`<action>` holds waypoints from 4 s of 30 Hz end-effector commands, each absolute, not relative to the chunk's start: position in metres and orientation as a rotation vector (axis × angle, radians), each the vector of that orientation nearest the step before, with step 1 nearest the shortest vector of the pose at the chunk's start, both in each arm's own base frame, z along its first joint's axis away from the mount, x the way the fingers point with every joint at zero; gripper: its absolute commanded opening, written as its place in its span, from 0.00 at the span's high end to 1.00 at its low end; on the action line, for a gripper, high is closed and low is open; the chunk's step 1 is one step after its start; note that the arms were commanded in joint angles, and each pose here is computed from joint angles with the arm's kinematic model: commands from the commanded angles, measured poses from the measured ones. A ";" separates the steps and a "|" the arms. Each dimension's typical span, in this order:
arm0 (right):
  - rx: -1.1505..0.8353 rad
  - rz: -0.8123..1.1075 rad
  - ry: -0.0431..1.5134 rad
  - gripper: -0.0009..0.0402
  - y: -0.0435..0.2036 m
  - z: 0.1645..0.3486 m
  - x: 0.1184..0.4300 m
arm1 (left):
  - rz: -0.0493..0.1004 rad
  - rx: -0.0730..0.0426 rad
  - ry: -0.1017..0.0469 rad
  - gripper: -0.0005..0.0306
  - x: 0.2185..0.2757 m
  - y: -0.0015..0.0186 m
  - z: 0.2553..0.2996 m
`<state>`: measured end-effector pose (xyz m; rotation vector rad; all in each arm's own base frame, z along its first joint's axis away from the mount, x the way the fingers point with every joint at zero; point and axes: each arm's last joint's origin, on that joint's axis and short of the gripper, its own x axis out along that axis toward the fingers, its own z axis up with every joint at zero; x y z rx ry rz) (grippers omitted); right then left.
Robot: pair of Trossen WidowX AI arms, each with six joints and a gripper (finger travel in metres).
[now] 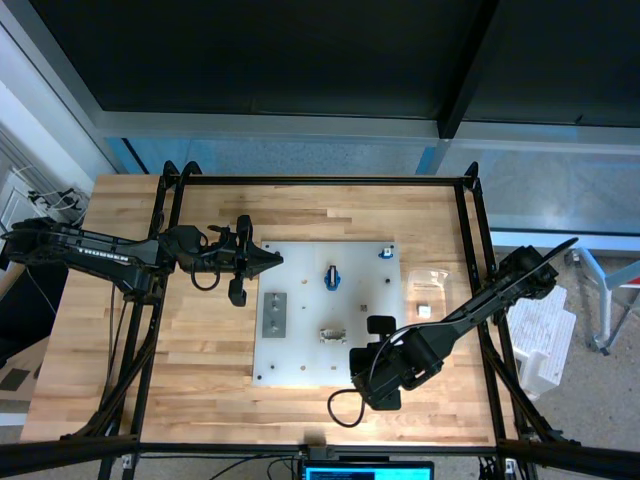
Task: Pick the USB connector and install on taskboard
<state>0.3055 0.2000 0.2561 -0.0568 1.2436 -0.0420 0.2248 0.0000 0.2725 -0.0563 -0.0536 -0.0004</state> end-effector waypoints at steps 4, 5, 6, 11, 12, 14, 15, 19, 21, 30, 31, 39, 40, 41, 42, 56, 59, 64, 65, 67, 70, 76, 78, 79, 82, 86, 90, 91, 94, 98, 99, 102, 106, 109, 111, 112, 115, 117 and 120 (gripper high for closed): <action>-0.053 -0.045 1.246 0.98 0.199 0.255 0.306 | -0.001 -0.056 -0.054 0.98 0.2248 0.0000 0.2725; -0.054 -0.045 1.246 0.98 0.199 0.255 0.306 | -0.001 -0.056 -0.054 0.98 0.2248 0.0000 0.2726; -0.057 -0.045 1.248 0.98 0.199 0.254 0.306 | 0.000 -0.056 -0.054 0.98 0.2248 0.0001 0.2725; -0.053 -0.043 1.244 0.98 0.200 0.250 0.306 | -0.001 -0.056 -0.054 0.98 0.2248 0.0000 0.2725; -0.053 -0.042 1.244 0.98 0.200 0.250 0.306 | 0.000 -0.056 -0.054 0.98 0.2248 0.0001 0.2725; -0.047 -0.037 1.250 0.98 0.200 0.248 0.306 | -0.001 -0.056 -0.054 0.98 0.2248 0.0000 0.2726; -0.043 -0.033 1.253 0.98 0.200 0.247 0.306 | 0.000 -0.056 -0.054 0.98 0.2248 0.0001 0.2725; -0.048 -0.031 1.256 0.98 0.200 0.247 0.305 | 0.000 -0.056 -0.054 0.98 0.2248 0.0001 0.2726; -0.051 -0.030 1.256 0.98 0.200 0.247 0.305 | -0.001 -0.056 -0.054 0.98 0.2248 0.0000 0.2725; -0.065 -0.022 1.260 0.98 0.199 0.246 0.305 | -0.001 -0.056 -0.054 0.98 0.2248 0.0000 0.2725; -0.066 -0.022 1.260 0.98 0.199 0.246 0.305 | -0.001 -0.056 -0.054 0.98 0.2248 0.0000 0.2726; -0.062 -0.019 1.259 0.98 0.199 0.242 0.305 | 0.000 -0.056 -0.054 0.98 0.2248 0.0001 0.2726; -0.063 -0.020 1.259 0.98 0.199 0.242 0.305 | -0.001 -0.056 -0.054 0.98 0.2248 0.0000 0.2725; -0.063 -0.020 1.259 0.98 0.199 0.242 0.305 | -0.001 -0.056 -0.054 0.98 0.2248 0.0000 0.2726; -0.063 -0.020 1.259 0.98 0.199 0.242 0.305 | 0.000 -0.056 -0.054 0.98 0.2248 0.0001 0.2725; -0.062 -0.002 1.270 0.98 0.199 0.241 0.304 | 0.000 -0.056 -0.054 0.98 0.2248 0.0001 0.2725; -0.063 0.002 1.265 0.98 0.199 0.243 0.303 | 0.000 -0.056 -0.054 0.98 0.2248 0.0001 0.2726; -0.068 0.004 1.261 0.98 0.198 0.245 0.302 | -0.001 -0.056 -0.054 0.98 0.2248 0.0000 0.2726; -0.069 0.005 1.260 0.98 0.198 0.245 0.302 | 0.000 -0.056 -0.054 0.98 0.2248 0.0001 0.2725; -0.072 0.006 1.260 0.98 0.198 0.245 0.302 | -0.001 -0.056 -0.054 0.98 0.2248 0.0000 0.2725; -0.075 0.009 1.259 0.98 0.198 0.246 0.302 | -0.001 -0.056 -0.054 0.98 0.2248 0.0000 0.2725; -0.073 0.011 1.256 0.98 0.197 0.248 0.301 | -0.001 -0.056 -0.054 0.98 0.2248 0.0000 0.2725; -0.073 0.011 1.255 0.98 0.197 0.248 0.301 | 0.000 -0.056 -0.054 0.98 0.2248 0.0001 0.2725; -0.072 0.010 1.256 0.98 0.197 0.248 0.301 | -0.001 -0.056 -0.054 0.98 0.2249 0.0000 0.2724; -0.072 0.011 1.254 0.98 0.197 0.248 0.301 | 0.000 -0.056 -0.054 0.98 0.2248 0.0001 0.2725; -0.071 0.011 1.254 0.98 0.197 0.248 0.301 | -0.001 -0.056 -0.054 0.98 0.2248 0.0000 0.2725; -0.073 0.011 1.255 0.98 0.197 0.247 0.302 | -0.001 -0.056 -0.054 0.98 0.2248 0.0000 0.2725; -0.073 0.010 1.254 0.98 0.197 0.247 0.302 | 0.000 -0.056 -0.054 0.98 0.2248 0.0001 0.2725; -0.079 0.006 1.247 0.98 0.197 0.247 0.302 | -0.001 -0.056 -0.054 0.98 0.2248 0.0000 0.2725; -0.083 0.004 1.244 0.98 0.197 0.247 0.302 | 0.000 -0.056 -0.054 0.98 0.2248 0.0001 0.2726; -0.082 0.005 1.244 0.98 0.197 0.247 0.302 | -0.001 -0.056 -0.054 0.98 0.2248 0.0000 0.2725; -0.081 0.007 1.245 0.98 0.197 0.247 0.302 | 0.000 -0.056 -0.054 0.98 0.2248 0.0001 0.2725; -0.078 0.010 1.248 0.98 0.198 0.247 0.302 | -0.001 -0.056 -0.054 0.98 0.2248 0.0000 0.2725; -0.079 0.010 1.249 0.98 0.198 0.247 0.302 | -0.001 -0.056 -0.054 0.98 0.2248 0.0000 0.2725; -0.080 0.010 1.249 0.98 0.198 0.246 0.302 | 0.000 -0.056 -0.054 0.98 0.2248 0.0001 0.2725; -0.080 0.010 1.249 0.98 0.198 0.246 0.302 | -0.001 -0.056 -0.054 0.98 0.2249 0.0000 0.2724; -0.080 0.011 1.248 0.98 0.198 0.247 0.303 | 0.000 -0.056 -0.054 0.98 0.2248 0.0001 0.2725; -0.080 0.011 1.247 0.98 0.198 0.247 0.303 | -0.001 -0.056 -0.054 0.98 0.2248 0.0000 0.2725; -0.080 0.012 1.247 0.98 0.198 0.247 0.303 | -0.001 -0.056 -0.054 0.98 0.2248 0.0000 0.2725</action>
